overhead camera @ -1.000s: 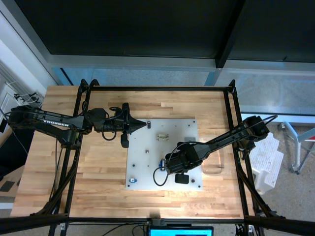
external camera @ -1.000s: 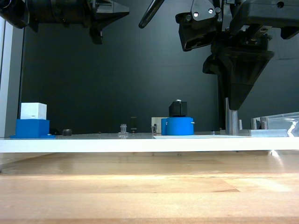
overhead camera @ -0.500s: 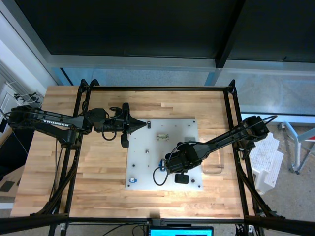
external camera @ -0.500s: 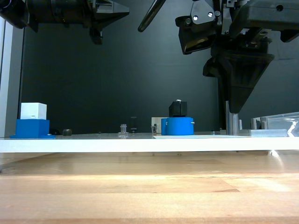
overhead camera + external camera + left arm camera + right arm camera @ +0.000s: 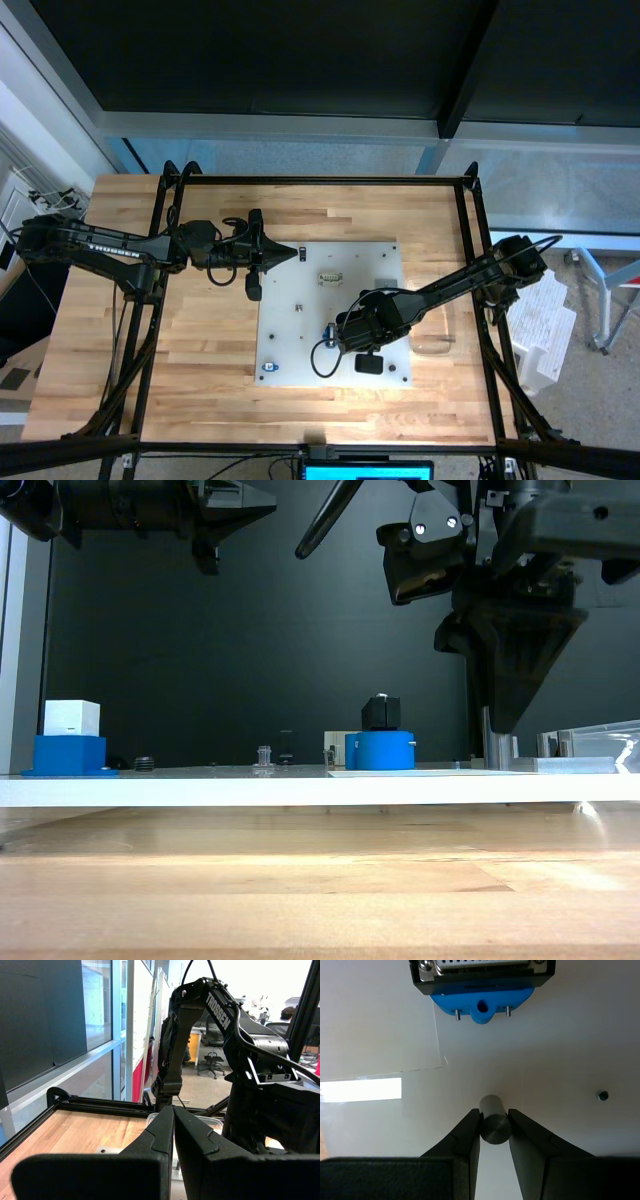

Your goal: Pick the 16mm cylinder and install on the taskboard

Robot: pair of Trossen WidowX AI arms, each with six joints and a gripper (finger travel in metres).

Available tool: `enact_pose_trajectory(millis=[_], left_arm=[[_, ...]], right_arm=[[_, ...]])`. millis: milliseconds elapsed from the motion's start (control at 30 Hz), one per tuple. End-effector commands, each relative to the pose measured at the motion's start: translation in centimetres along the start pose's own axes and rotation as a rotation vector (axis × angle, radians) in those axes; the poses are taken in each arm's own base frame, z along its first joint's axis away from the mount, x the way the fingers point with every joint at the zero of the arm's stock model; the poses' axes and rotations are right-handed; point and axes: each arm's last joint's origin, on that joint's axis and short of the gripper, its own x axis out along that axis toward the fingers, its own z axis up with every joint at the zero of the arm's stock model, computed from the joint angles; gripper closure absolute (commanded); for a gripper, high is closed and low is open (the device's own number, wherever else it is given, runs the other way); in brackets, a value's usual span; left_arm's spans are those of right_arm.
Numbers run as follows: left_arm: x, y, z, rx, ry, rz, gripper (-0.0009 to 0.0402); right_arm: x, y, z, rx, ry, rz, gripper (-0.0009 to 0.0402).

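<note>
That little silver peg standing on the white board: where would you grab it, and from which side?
By its round sides near the top, from straight above: the 16mm cylinder stands upright on the taskboard, so opposite flanks are reachable from overhead. The right gripper clasps it that way; the left gripper is parked, shut, over the board's far left corner.

High camera: above the bench's (image 5: pixel 200 330) near edge, looking down and away, taking in both arms and the whole white board (image 5: pixel 300 345).

Low camera: at bench-top height on the near edge, looking level, close to the board's front edge.

Left wrist camera: sights along the closed left claw (image 5: pixel 173 1107), raised over the board's far-left corner, facing the right arm.

Right wrist camera: looks straight down at close range along the right claw (image 5: pixel 494 1116), which pinches a metal peg (image 5: pixel 495 1127) on the board.

The board appears in the high, low and right wrist views.
</note>
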Motion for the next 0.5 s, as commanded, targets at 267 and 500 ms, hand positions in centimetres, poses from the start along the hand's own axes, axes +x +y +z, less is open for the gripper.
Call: enact_pose_trajectory(millis=[267,500], left_arm=[[0.0,0.01,0.02,0.0,-0.001,0.0,0.0393],[0.01,0.0,0.01,0.0,0.0,0.0,0.0393]], right_arm=[[1.39,-0.13,-0.62,0.003,-0.014,0.007,0.0389],[1.41,-0.1,-0.57,0.003,-0.02,0.01,0.0389]])
